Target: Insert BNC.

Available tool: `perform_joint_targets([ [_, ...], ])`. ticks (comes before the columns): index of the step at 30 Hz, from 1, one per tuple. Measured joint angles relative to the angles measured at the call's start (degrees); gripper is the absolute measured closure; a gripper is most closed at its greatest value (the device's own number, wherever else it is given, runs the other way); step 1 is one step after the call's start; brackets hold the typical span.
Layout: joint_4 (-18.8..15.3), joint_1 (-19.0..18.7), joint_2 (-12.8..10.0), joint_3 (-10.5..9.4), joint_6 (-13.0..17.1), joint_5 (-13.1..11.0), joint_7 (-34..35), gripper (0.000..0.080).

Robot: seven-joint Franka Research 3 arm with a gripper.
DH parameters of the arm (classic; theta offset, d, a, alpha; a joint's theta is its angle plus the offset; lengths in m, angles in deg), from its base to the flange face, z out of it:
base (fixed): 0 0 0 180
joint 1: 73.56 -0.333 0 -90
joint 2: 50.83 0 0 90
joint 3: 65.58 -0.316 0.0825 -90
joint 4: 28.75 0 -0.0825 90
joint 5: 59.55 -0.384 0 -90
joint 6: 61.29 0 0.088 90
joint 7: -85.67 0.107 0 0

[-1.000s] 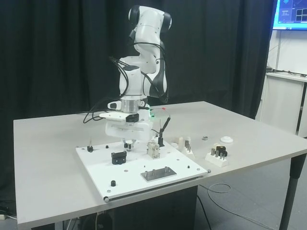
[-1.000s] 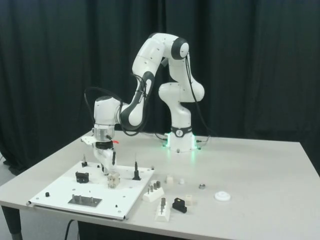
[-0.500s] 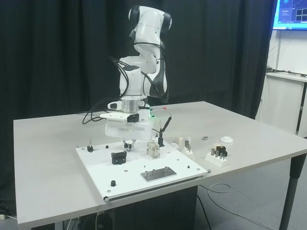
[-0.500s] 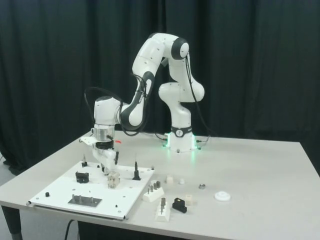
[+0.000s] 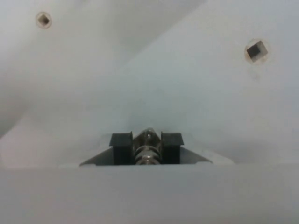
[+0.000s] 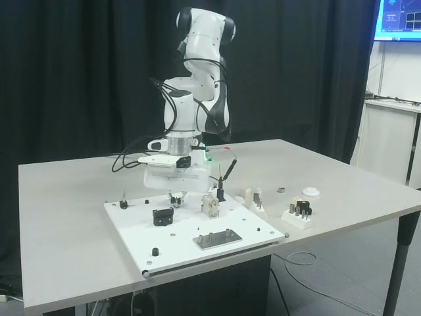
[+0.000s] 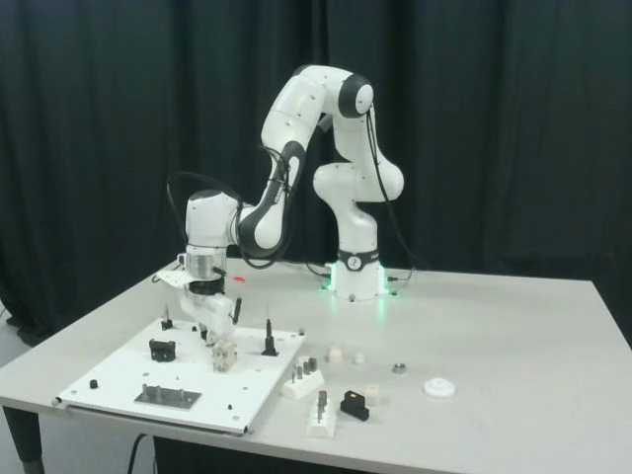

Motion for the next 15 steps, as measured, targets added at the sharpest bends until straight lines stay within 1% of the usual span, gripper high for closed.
perform_joint_targets([
  [15, 0.1, 0.0, 0.0, 0.01, -0.2, 0.0, -5.6, 0.0677],
])
